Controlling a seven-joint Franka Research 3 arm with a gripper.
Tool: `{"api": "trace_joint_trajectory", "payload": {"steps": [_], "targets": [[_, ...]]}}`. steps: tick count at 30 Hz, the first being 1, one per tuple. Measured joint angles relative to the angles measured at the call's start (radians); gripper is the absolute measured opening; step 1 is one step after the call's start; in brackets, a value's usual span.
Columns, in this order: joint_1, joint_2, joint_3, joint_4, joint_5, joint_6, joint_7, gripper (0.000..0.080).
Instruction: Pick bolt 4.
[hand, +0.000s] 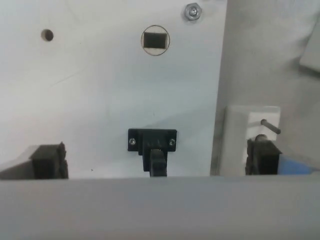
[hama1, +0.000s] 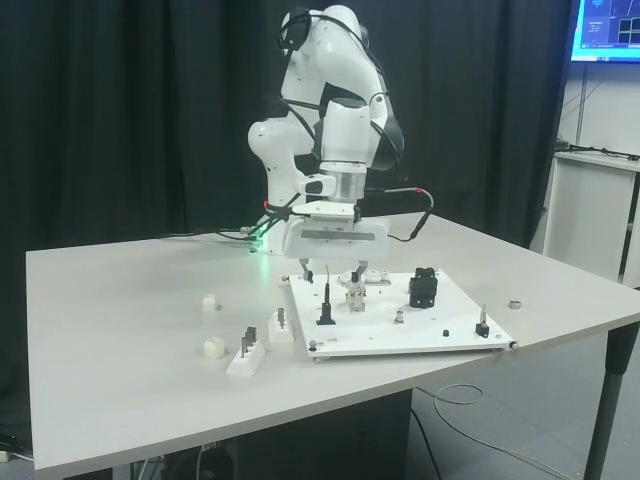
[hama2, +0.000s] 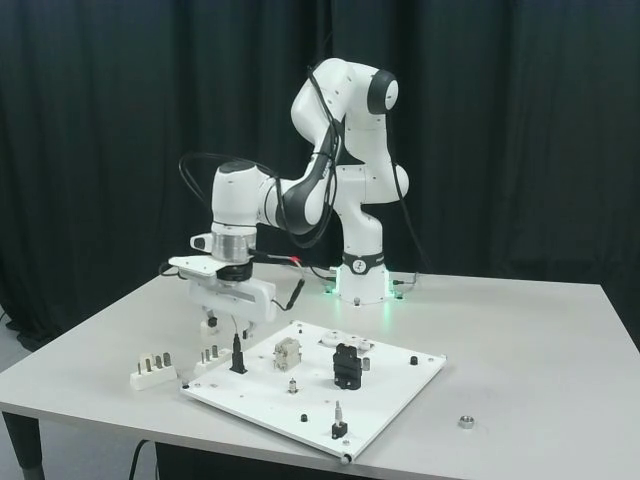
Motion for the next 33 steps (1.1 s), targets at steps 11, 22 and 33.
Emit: {"api": "trace_joint_trajectory", "payload": {"steps": [11,22,33], "targets": [[-0.008,0.000,0.000,0.026,0.000,-0.035,0.000,0.0800],[-0.016,-0.001,0.000,0.032,0.000,-0.036,0.002,0.0800],[-0.034,-0.011,0.000,0.036,0.002,-0.041,0.011,0.0800]]}}
